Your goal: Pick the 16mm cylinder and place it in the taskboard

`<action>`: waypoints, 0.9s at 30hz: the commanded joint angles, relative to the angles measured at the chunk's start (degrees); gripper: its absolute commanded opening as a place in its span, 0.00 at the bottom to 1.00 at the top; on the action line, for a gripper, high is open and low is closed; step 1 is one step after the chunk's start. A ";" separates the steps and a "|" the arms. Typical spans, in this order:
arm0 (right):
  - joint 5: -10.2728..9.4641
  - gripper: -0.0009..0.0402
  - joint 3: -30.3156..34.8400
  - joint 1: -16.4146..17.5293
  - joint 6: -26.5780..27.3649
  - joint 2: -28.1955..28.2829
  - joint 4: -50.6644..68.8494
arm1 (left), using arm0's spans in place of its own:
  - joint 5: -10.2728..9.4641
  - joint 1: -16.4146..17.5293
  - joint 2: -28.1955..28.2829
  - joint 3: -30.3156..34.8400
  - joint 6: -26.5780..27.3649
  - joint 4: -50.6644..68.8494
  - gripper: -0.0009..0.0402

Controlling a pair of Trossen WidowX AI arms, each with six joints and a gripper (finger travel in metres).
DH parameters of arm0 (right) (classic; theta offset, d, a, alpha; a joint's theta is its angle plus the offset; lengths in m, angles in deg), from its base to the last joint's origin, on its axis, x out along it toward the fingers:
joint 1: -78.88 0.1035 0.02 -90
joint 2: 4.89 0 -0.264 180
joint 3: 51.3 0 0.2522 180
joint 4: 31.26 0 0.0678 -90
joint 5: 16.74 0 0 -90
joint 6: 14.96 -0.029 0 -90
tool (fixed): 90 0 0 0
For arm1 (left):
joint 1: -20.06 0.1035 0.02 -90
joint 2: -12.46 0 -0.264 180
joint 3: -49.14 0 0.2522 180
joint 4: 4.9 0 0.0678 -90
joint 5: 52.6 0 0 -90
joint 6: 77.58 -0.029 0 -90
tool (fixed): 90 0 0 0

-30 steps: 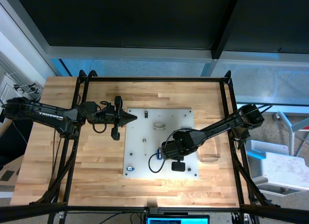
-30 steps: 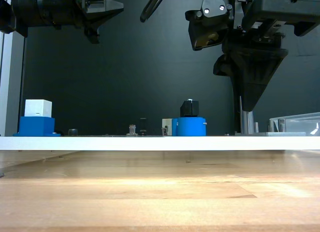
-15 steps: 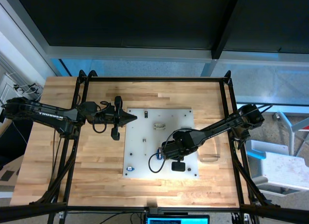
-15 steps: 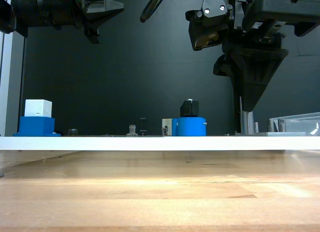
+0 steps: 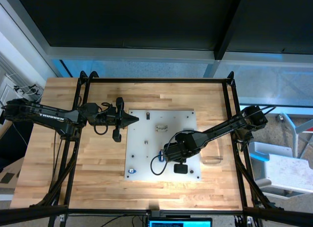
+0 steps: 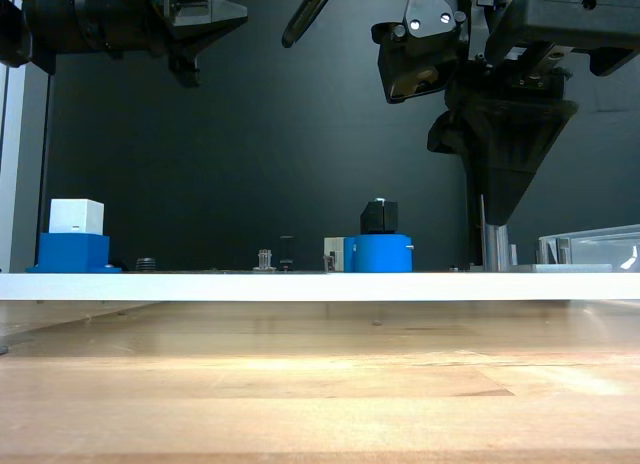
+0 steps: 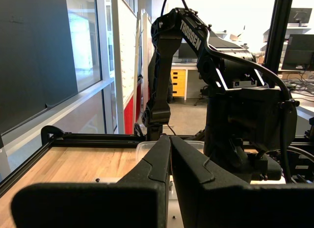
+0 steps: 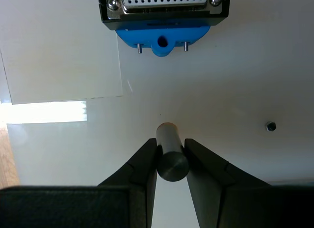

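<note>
The 16mm cylinder (image 8: 170, 150) is pinched between the two fingers (image 8: 140, 164) of the right gripper (image 8: 170, 145), one finger on each side of it. It's a short silvery-grey peg. From the right wrist camera I'm looking straight down its length at the white taskboard (image 8: 245, 71). There's a faint orange rim where its far end meets the plate.

From the low camera the cylinder (image 6: 490, 246) stands upright under the tip of the right gripper (image 6: 494, 212). Its lower end sits right at the taskboard (image 6: 300, 285) surface. I honestly can't tell whether it's in a hole or just touching the plate.

Just past the peg on the wrist view there's a blue fitting (image 8: 162, 37) carrying a black multi-pin connector (image 8: 164, 3), and off to one side a small screw head (image 8: 269, 126).

From up high the right gripper (image 5: 167, 153) is over the near half of the taskboard (image 5: 146, 156), with the clear plastic tray (image 5: 213, 156) beside the plate's right edge. The low view also shows a blue round fitting (image 6: 383, 254) with a black cap near the middle of the board, and a white cube (image 6: 77, 216) on a blue block at its left end.

The left gripper (image 5: 133, 118) is parked high over the board's far-left corner. Its fingers (image 7: 157, 161) are pressed together on nothing, well apart from the peg.
</note>
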 commanded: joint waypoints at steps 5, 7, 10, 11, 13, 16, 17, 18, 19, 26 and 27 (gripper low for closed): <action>0.00 0.09 -0.35 0.00 -0.02 -0.02 -0.72 | 0.02 0.02 0.00 0.02 -0.02 0.00 0.02; 0.00 0.09 -0.35 0.00 -0.02 -0.02 -0.83 | 0.02 0.00 0.00 0.02 -0.02 0.00 0.02; 0.00 0.09 -0.39 0.00 -0.02 -0.02 -0.94 | 0.02 0.00 0.00 0.02 -0.02 0.00 0.02; 0.02 0.09 -0.42 0.00 -0.02 -0.02 -0.96 | 0.02 0.00 0.00 0.02 -0.02 0.00 0.02; 0.00 0.09 -0.50 0.00 -0.02 -0.02 -1.09 | 0.02 0.02 0.00 0.02 -0.02 0.00 0.02; -0.02 0.09 -0.79 0.00 -0.04 -0.02 -1.44 | 0.02 0.02 0.00 0.02 -0.02 0.00 0.02; -0.04 0.09 -0.90 0.00 -0.04 -0.02 -1.57 | 0.02 0.02 0.00 0.02 -0.02 0.00 0.02; -0.17 0.09 -1.01 0.00 -0.07 -0.02 -1.70 | 0.02 0.00 0.00 0.02 -0.02 0.00 0.02; -0.39 0.09 -1.11 0.00 -0.07 -0.02 -1.84 | 0.02 0.00 0.00 0.02 -0.02 0.00 0.02; -0.46 0.09 -1.86 0.00 -0.04 -0.02 -2.49 | 0.02 0.00 0.02 0.02 -0.02 0.00 0.02; -0.46 0.09 -1.92 0.00 -0.04 -0.02 -2.54 | 0.02 0.02 0.00 0.02 0.00 0.00 0.02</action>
